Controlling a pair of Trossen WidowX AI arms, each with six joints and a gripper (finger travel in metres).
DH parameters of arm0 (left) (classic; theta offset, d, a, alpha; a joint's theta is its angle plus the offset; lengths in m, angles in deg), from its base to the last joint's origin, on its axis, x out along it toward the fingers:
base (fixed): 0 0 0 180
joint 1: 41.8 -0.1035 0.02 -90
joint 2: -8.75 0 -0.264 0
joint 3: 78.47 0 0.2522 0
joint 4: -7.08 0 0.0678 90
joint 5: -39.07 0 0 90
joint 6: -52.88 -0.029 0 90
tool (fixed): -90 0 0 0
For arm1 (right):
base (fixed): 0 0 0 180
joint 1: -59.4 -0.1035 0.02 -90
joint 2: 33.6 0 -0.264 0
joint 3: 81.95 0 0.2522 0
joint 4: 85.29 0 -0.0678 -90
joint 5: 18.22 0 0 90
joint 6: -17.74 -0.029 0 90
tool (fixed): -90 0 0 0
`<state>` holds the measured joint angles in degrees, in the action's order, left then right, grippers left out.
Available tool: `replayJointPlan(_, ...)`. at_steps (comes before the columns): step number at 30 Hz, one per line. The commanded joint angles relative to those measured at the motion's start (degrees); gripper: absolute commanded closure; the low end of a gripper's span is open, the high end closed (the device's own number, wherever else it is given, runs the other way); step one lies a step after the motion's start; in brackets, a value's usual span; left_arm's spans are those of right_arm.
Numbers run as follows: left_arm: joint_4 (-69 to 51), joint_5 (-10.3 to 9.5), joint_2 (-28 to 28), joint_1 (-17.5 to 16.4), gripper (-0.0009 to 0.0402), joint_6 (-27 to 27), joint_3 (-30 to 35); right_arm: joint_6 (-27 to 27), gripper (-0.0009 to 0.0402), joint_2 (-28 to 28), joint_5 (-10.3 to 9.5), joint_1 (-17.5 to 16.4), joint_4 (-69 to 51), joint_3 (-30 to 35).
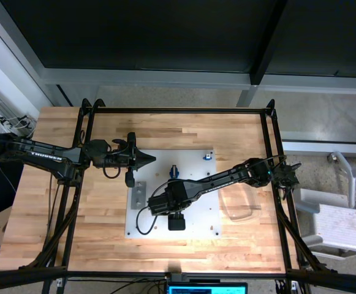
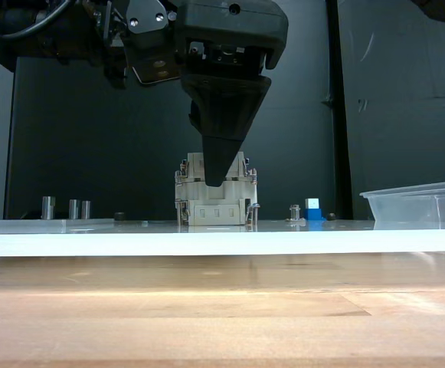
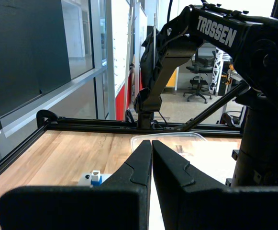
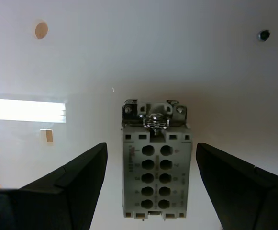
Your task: Remove the HAN10-E connector and place it in the container
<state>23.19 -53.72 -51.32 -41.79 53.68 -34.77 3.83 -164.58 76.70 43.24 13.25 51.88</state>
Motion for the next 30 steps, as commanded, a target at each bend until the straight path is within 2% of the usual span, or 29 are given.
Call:
replayJointPlan(1, 0.0, 0.02, -0.02, -0.02, 0.0393, 0.0, 0.02, 0.48, 0.0169, 0.15, 0.0, 0.09, -0.02, 0.04)
replayJointPlan(11, -0.02, 0.02, -0.02, -0.02, 0.0393, 0.0, 0.02, 1.18, 0.0286, 0.74, -0.26, 0.26, -0.17, 0.04)
replayJointPlan(16, -0.02, 0.02, -0.02, 0.0, 0.0393, 0.0, 0.02, 1.18, 0.0329, 1.62, -0.22, 0.28, -0.59, 0.04)
replayJointPlan(21, -0.02, 0.02, -0.04, -0.02, 0.0393, 0.0, 0.02, 1.2, 0.0343, 2.54, -0.2, 0.28, -1.05, 0.04)
replayJointPlan(30, -0.02, 0.02, -0.04, -0.02, 0.0393, 0.0, 0.02, 1.29, 0.0334, 3.91, -0.02, 0.28, -1.55, 0.04)
